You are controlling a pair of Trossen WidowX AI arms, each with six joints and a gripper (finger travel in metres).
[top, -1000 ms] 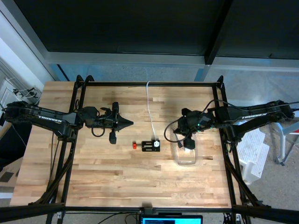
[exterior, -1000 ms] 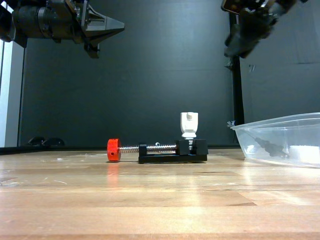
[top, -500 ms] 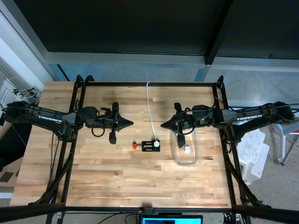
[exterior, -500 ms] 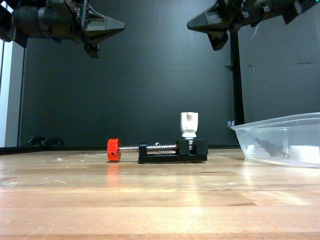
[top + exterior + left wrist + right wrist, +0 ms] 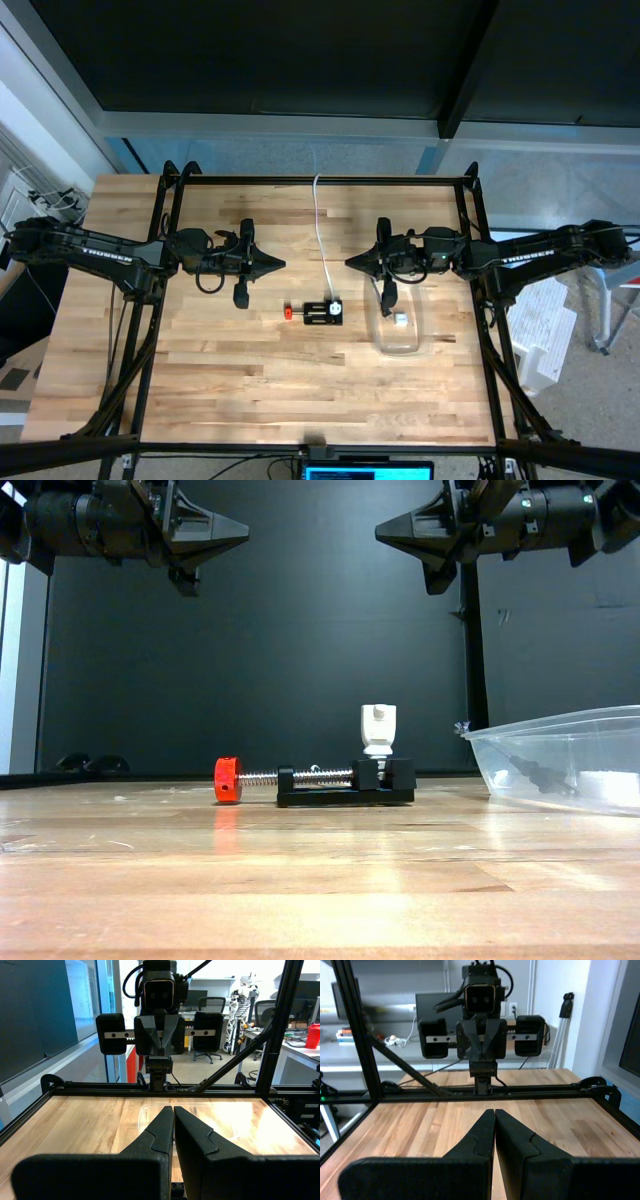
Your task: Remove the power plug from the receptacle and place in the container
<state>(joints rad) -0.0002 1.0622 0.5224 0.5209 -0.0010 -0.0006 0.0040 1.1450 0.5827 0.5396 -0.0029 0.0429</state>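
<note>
The power plug [image 5: 400, 320], small and whitish, lies inside the clear container [image 5: 381, 338] to the right of the vise. The white-faced receptacle [image 5: 336, 308] stands upright in the black vise [image 5: 345, 781] with nothing plugged into it. Its white cable [image 5: 321, 230] runs to the far edge. My right gripper [image 5: 348, 266] hangs shut and level, high above the table between receptacle and container, pointing left. My left gripper [image 5: 282, 265] is shut too, pointing right at the same height, left of the vise. The two tips [image 5: 245, 527] [image 5: 378, 530] face each other, apart.
The vise's red-orange knob [image 5: 227, 780] sticks out to the left. The container's wall [image 5: 560, 755] rises at the right in the low view. A black frame [image 5: 320, 181] borders the wooden table [image 5: 250, 380]. In each wrist view the opposite arm [image 5: 160, 1035] [image 5: 480, 1037] faces me.
My right gripper swung up from pointing down over the container to level, pointing left, then settled slightly. The plug stays in the container. The left arm has not moved.
</note>
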